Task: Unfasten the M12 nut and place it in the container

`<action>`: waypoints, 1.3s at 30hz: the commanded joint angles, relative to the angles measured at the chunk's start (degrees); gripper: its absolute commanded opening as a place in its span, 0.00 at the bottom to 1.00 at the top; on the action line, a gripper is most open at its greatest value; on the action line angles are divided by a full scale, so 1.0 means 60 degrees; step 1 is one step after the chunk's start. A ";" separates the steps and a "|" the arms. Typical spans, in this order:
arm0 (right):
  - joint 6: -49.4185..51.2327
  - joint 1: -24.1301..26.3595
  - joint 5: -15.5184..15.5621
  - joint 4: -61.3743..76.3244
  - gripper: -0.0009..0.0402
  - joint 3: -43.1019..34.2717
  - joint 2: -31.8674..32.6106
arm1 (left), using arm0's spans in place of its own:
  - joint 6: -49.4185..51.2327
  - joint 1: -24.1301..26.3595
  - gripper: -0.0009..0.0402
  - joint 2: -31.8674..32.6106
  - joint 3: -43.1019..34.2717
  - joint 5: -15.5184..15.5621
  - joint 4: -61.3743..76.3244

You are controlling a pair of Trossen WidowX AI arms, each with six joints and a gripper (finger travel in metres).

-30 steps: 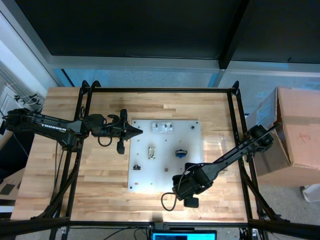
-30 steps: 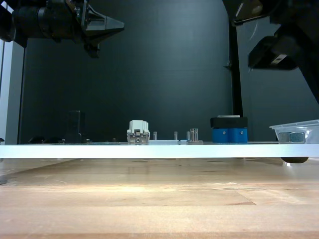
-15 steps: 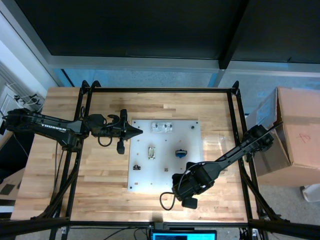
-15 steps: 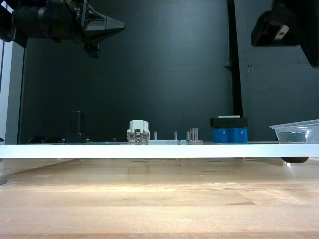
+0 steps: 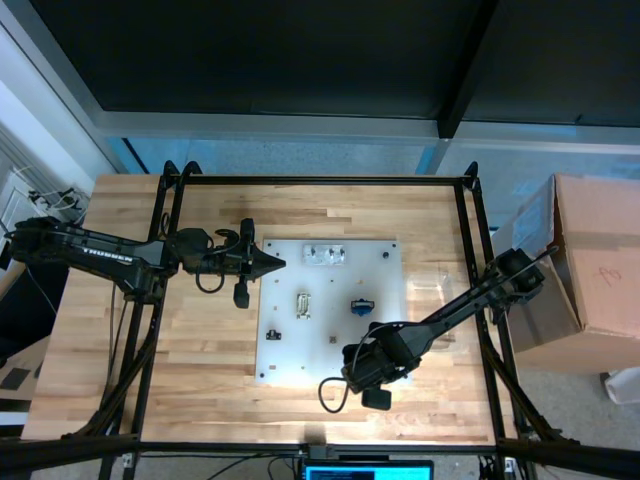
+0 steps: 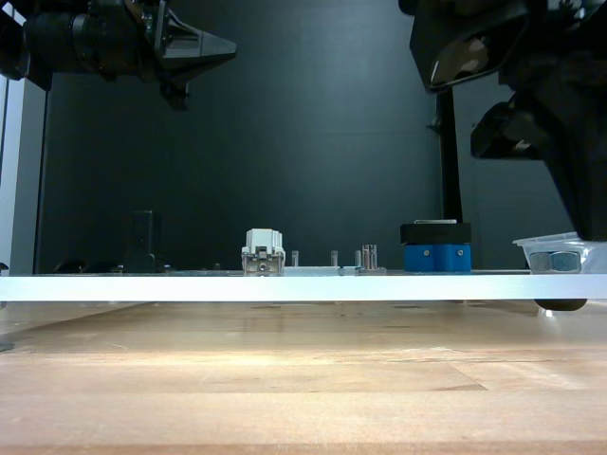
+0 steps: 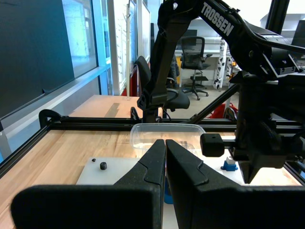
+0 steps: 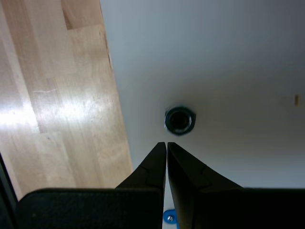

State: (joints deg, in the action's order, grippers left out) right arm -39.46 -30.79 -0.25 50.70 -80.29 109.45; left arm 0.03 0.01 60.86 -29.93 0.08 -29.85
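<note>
The left end effector [image 7: 165, 141] is held high above the counter [image 5: 200, 340], just off the left edge of the white board [image 5: 300, 340]. It lies level and points inward across the board. Its two fingers are closed tip to tip along their full length, with nothing between them. The right end effector [image 8: 166, 143] is positioned over the near right part of the board and points straight down at the board surface. Its fingers are likewise pressed together at the tips and grip nothing. The M12 nut [image 8: 180, 119] is held by neither arm. In the right wrist view it lies flat on the white board, just beyond the closed tips of the right end effector and not touching them, with a dark centre showing in its bore. In the low view the nut sits low against the board top at the board's right end, on its stud, with the wall of the container [image 5: 432, 281] directly behind it. The container is a clear tray standing on the counter just beside the board's right edge, well apart from the left end effector. A blue block [image 6: 435, 256] with a black top and a white connector [image 6: 263, 254] stand on the board to the left of the nut. A cardboard box [image 5: 600, 270] stands beyond the right side of the counter.
</note>
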 commanded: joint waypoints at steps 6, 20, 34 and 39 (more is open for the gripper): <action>0.0164 0.0011 0.0047 -0.0262 0.03 0.0200 0.0007 | 0.0000 -0.0004 0.02 0.0000 -0.0004 -0.0004 -0.0004; 0.0160 0.0011 0.0047 -0.0590 0.03 0.0433 0.0011 | 0.0000 0.0000 0.02 0.0000 -0.0004 -0.0004 -0.0004; 0.0164 0.0011 0.0033 -0.0663 0.03 0.0448 0.0007 | 0.0000 -0.0004 0.02 0.0000 -0.0004 -0.0004 -0.0004; 0.0164 0.0011 -0.0047 -0.0670 0.03 0.0452 0.0007 | 0.0000 -0.0004 0.02 0.0000 -0.0004 -0.0004 -0.0004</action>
State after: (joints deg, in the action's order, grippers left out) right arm -38.46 -30.72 -0.27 46.68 -77.56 109.47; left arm 0.03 0.01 60.86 -29.95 0.08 -29.87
